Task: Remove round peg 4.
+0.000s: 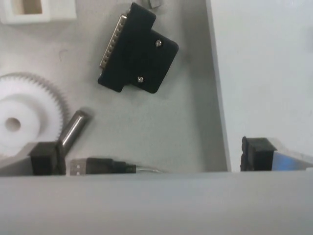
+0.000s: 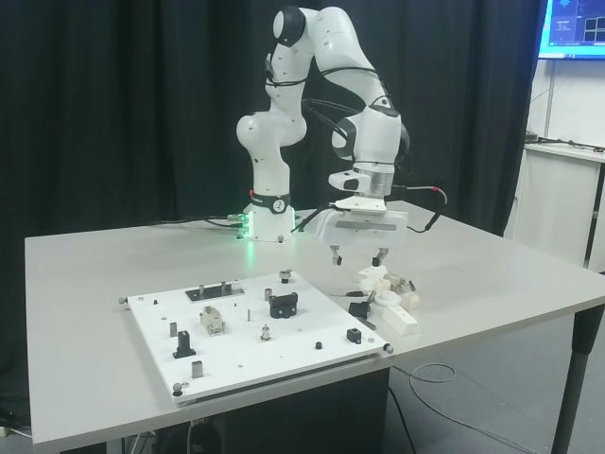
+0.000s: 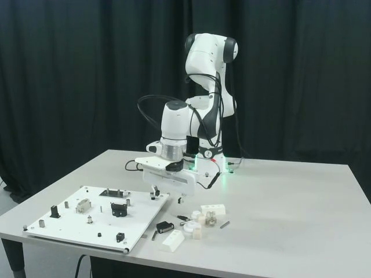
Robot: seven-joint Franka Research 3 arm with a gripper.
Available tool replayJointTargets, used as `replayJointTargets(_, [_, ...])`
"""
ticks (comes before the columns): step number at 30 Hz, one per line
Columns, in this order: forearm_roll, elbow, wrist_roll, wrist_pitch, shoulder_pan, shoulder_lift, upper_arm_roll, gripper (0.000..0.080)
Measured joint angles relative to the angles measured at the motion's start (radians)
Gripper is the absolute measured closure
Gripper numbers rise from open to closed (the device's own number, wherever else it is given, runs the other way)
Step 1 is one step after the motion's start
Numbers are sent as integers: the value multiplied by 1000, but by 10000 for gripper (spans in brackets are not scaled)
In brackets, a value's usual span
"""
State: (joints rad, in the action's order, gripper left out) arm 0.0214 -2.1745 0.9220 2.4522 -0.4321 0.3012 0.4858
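Two black fingers (image 1: 256, 152) are standing spread and empty in the wrist view, hovering over loose parts: a smooth metal cylinder (image 1: 73, 129), probably a peg already out, a toothed white gear (image 1: 22, 117), a boxy black connector (image 1: 138, 51) and a USB plug (image 1: 95, 166), so a careless descent risks nudging them. In the first room view, the gripper (image 2: 356, 255) is hanging right of the white board (image 2: 246, 326), where short round pegs are standing; which is peg 4 I cannot tell. In the second room view, the glossy white arm (image 3: 200, 98) is overhanging the matte grey bench (image 3: 290, 202), risking a wrong pick.
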Motion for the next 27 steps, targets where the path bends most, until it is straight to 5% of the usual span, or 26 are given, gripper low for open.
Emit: replayJointTargets(27, [-2, 0, 17, 13, 6, 0, -1, 3])
